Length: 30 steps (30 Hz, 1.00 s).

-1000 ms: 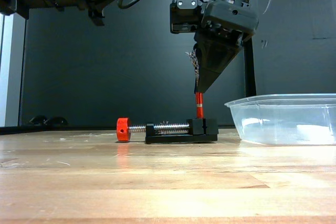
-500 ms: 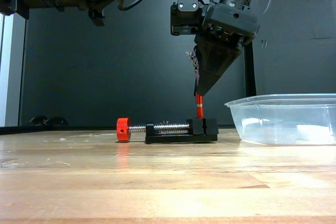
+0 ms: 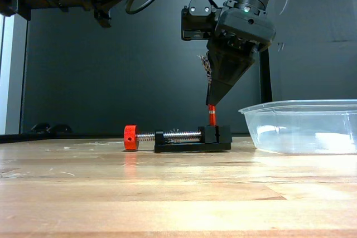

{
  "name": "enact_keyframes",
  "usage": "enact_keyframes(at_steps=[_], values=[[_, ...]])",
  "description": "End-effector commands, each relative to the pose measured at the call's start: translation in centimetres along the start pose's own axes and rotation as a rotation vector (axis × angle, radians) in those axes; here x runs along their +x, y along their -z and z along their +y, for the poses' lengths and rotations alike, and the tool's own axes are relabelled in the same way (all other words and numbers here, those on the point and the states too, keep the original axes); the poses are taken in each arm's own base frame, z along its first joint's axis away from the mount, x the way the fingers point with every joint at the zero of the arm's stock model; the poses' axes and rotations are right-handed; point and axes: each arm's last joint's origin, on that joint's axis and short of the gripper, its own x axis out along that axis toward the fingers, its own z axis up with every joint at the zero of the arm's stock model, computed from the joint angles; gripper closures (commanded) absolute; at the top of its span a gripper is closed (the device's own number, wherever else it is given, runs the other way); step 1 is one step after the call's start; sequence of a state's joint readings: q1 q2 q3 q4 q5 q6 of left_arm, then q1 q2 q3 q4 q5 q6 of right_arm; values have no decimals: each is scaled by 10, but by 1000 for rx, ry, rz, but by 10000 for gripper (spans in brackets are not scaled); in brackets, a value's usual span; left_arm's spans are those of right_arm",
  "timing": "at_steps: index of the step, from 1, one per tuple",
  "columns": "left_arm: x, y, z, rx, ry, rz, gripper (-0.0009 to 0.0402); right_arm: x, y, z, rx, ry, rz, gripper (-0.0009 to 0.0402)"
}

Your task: Remove the RCA connector from the receptacle and place in the container

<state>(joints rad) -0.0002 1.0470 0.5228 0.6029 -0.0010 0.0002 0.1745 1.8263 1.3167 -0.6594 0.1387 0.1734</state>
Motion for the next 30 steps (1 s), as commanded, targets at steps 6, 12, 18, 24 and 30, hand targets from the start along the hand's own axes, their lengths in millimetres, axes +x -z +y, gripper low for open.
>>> enact_keyframes(at_steps=[6, 12, 18, 24, 30], values=[[0, 0, 0, 0, 0, 0, 393, 0, 0, 0, -3, 0, -1, 329], [0, 0, 0, 0, 0, 0, 393, 0, 0, 0, -2, 0, -2, 366], [0, 0, 0, 0, 0, 0, 393, -1, 0, 0, -2, 0, -3, 384], [0, 0, 0, 0, 0, 1, 393, -1, -1, 0, -1, -1, -7, 390], [0, 0, 0, 0, 0, 0, 393, -6, -1, -1, 0, -3, -19, 389]])
